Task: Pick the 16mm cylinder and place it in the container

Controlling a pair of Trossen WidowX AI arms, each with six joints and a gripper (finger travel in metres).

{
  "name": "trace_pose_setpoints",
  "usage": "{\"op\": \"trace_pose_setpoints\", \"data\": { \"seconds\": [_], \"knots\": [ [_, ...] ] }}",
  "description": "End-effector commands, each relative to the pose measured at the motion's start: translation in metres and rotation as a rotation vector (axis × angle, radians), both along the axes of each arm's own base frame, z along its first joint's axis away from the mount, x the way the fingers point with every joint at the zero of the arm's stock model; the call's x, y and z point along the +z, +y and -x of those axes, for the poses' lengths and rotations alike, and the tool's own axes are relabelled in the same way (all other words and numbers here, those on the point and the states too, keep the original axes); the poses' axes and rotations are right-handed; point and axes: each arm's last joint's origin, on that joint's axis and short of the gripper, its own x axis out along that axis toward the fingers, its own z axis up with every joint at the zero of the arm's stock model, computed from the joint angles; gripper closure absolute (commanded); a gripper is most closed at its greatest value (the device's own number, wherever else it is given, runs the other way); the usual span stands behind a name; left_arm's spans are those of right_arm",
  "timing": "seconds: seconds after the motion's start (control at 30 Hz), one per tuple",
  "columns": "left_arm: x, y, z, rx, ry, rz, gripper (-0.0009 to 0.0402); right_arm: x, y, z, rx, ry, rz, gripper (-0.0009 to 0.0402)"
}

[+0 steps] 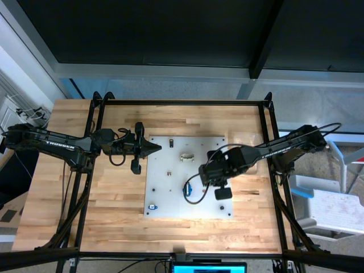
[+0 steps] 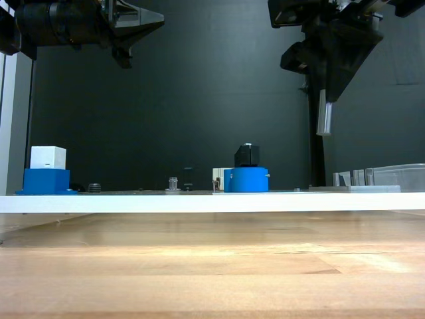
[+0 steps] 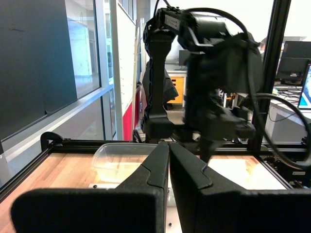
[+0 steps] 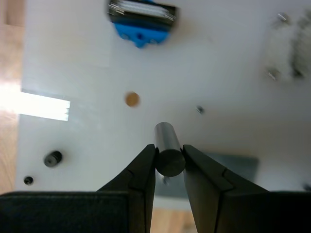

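Board (image 1: pixel 170 193): on the table (image 1: pixel 85 216), between the two arms.
Left gripper (image 1: pixel 152 147): raised over the board's left edge.
Right gripper (image 4: pixel 169 154): raised over the board's right half.
Cylinder (image 4: pixel 166 136): between the right gripper's fingers, off the board.
Container (image 3: pixel 114 154): on the table, right of the board.

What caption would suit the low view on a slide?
Right pincer holds the 16mm cylinder high above the white board; left pincer hangs shut at upper left.
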Motion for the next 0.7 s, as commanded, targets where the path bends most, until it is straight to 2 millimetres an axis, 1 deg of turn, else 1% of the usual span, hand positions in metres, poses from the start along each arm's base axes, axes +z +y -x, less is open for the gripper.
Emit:
{"op": "trace_pose_setpoints", "data": {
  "seconds": [0.03, 0.27, 0.7],
  "knots": [
    [0.0, 0.0, 0.0, 0.0, 0.0, 0.0, 0.0393, 0.005, -0.008, 0.008, -0.03, 0.012, 0.0, 0.0354],
    [0.0, 0.0, 0.0, 0.0, 0.0, 0.0, 0.0393, 0.01, -0.025, 0.024, -0.128, 0.012, -0.015, 0.0354],
    [0.0, 0.0, 0.0, 0.0, 0.0, 0.0, 0.0393, -0.005, -0.049, 0.068, -0.325, 0.024, -0.048, 0.0354]
  ]
}}
